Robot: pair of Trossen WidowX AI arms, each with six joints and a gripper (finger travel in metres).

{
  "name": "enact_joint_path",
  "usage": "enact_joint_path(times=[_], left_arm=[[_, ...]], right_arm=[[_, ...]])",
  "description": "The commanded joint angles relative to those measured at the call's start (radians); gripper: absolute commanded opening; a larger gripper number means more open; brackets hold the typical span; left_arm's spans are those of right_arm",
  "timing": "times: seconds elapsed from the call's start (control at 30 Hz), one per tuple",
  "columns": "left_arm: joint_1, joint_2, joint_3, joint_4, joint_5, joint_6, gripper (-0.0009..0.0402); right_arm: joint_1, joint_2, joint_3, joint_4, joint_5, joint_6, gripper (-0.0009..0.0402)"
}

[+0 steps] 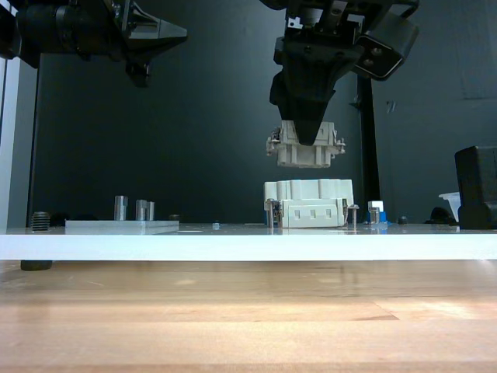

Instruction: Pick the HAN10E connector and install in the HAN10E hub

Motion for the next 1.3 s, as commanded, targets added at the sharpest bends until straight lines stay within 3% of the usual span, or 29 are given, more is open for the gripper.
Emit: enact_joint_path(times=[0.03,0.27,0.63,1.3], left_arm=[[0.000,0.000,0.000,0.000,0.000,0.000,0.0000],[0.000,0.000,0.000,0.000,0.000,0.000,0.0000],[0.000,0.000,0.000,-0.006,0.000,0.000,0.0000],[0.000,0.000,0.000,-0.022,0.000,0.000,0.0000]], right_arm=[[0.008,0.033,0.051,-0.043,0.000,-0.005,0.0009],[0.027,0.078,0.116,-0.072,0.000,-0.004,0.0009],[0.046,0.109,0.122,-0.055,-0.017,0.026,0.0009],[0.051,0.109,0.108,-0.055,-0.018,0.023,0.0009]])
